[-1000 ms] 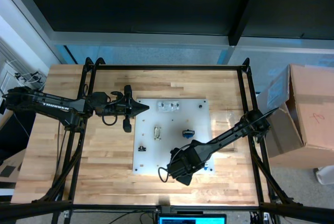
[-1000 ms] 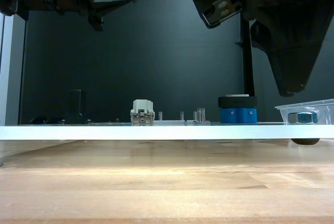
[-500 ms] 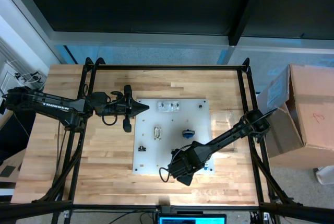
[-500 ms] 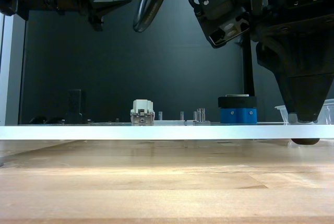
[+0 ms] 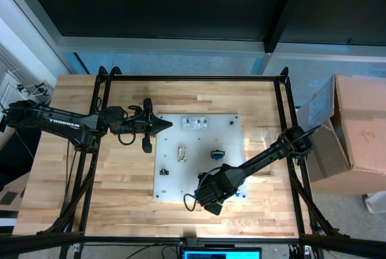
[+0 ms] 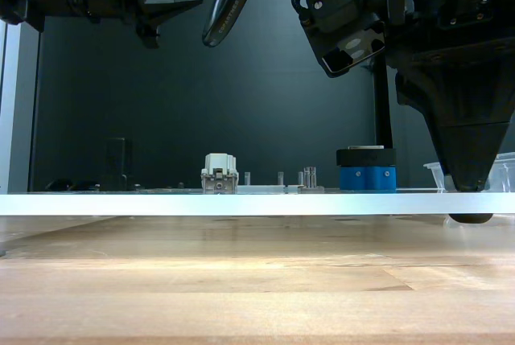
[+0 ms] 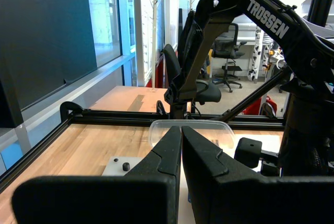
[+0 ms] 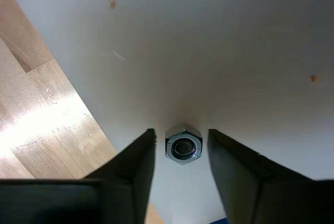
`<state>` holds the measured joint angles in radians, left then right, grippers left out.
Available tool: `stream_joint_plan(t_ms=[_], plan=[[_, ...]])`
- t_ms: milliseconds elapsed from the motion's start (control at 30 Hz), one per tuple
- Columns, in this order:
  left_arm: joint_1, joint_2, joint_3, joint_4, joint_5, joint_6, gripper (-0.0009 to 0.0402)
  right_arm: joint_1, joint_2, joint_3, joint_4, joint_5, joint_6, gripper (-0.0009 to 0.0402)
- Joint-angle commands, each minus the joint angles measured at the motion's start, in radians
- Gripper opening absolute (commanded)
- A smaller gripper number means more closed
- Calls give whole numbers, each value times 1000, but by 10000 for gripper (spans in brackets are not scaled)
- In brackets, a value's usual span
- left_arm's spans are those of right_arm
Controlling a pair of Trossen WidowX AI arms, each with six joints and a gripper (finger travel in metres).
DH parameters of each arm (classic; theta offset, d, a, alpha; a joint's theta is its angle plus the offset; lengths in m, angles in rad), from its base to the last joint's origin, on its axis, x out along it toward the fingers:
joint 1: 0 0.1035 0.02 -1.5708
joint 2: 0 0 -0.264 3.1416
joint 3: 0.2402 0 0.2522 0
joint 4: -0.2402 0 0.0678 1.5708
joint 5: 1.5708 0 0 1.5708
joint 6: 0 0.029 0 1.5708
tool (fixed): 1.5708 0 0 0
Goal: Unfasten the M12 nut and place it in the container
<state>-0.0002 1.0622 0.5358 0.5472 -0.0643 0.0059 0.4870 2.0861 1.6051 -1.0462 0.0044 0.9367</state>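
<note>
Now that the right pincer (image 8: 180, 134) has dropped from above the board (image 8: 235, 51) to straddle the nut (image 8: 183, 148), the low view no longer shows the nut, and unfastening looks ready to begin. Its fingers stand apart with a gap on each side, touching nothing. The nut sits on its stud, not in the container (image 6: 508, 170). The left pincer (image 5: 166, 124) hovers at the board's far left edge, fingers together, empty.

Silver hex M12 nut (image 8: 183, 144) lies flat, bore up, by the near right edge of the white board (image 8: 235, 51); my right end effector (image 8: 181, 131) straddles it without touching.
</note>
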Motion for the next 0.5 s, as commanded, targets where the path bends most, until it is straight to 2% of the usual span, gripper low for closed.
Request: stream_joint_plan(t_ms=[33,333,500], plan=[[0,0,0,0,0,0,0,0,1,-1,-3,3,-3,72],[0,0,0,0,0,0,0,0,1,-1,-2,2,-62,0],[0,0,0,0,0,0,0,-1,-3,-1,-2,2,-283,7]])
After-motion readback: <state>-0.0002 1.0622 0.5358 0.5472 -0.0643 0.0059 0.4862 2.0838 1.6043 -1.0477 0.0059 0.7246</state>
